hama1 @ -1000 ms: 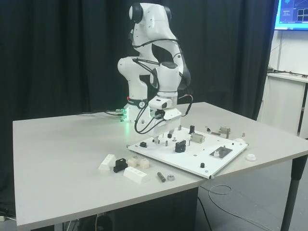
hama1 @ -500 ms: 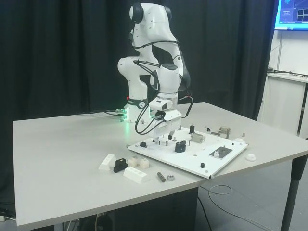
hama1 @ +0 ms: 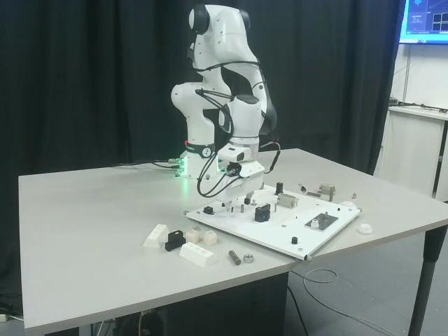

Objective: Remove square peg 2.

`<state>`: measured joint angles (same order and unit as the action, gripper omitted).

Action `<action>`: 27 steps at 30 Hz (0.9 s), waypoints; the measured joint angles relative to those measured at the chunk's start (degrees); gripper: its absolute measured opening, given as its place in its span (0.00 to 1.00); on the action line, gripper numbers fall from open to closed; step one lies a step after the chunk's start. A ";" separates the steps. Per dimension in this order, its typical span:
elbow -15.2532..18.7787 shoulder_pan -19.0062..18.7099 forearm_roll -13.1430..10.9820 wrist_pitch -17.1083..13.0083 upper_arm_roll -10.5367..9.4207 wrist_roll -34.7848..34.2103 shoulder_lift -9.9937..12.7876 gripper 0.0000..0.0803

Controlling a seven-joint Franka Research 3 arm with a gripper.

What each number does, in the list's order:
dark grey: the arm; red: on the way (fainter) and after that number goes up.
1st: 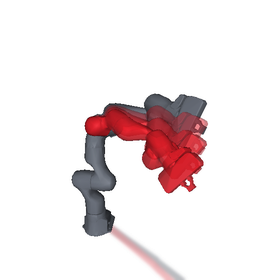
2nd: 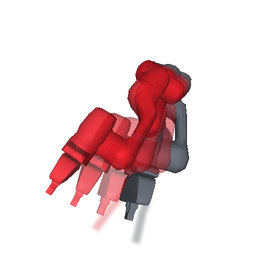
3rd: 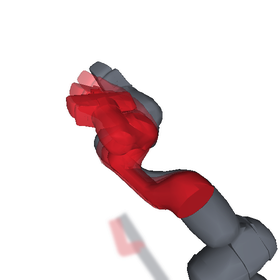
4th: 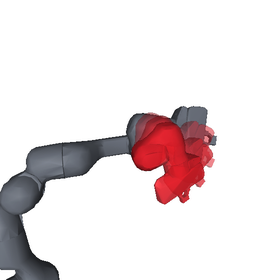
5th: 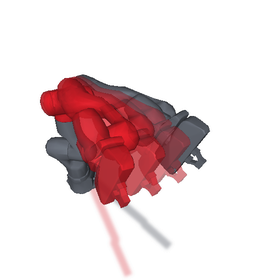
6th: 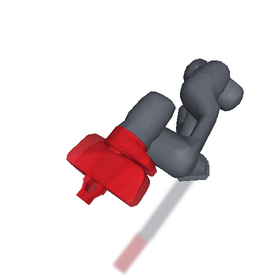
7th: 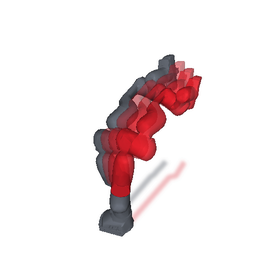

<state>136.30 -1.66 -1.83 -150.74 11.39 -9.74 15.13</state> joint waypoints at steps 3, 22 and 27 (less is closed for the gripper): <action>0.00 -0.06 0.00 -0.58 0.00 -0.06 0.37 1.00; -0.10 -0.24 0.00 -2.45 0.00 -1.80 2.28 0.64; -0.10 -0.42 -0.01 -2.61 -0.04 -1.82 2.34 0.64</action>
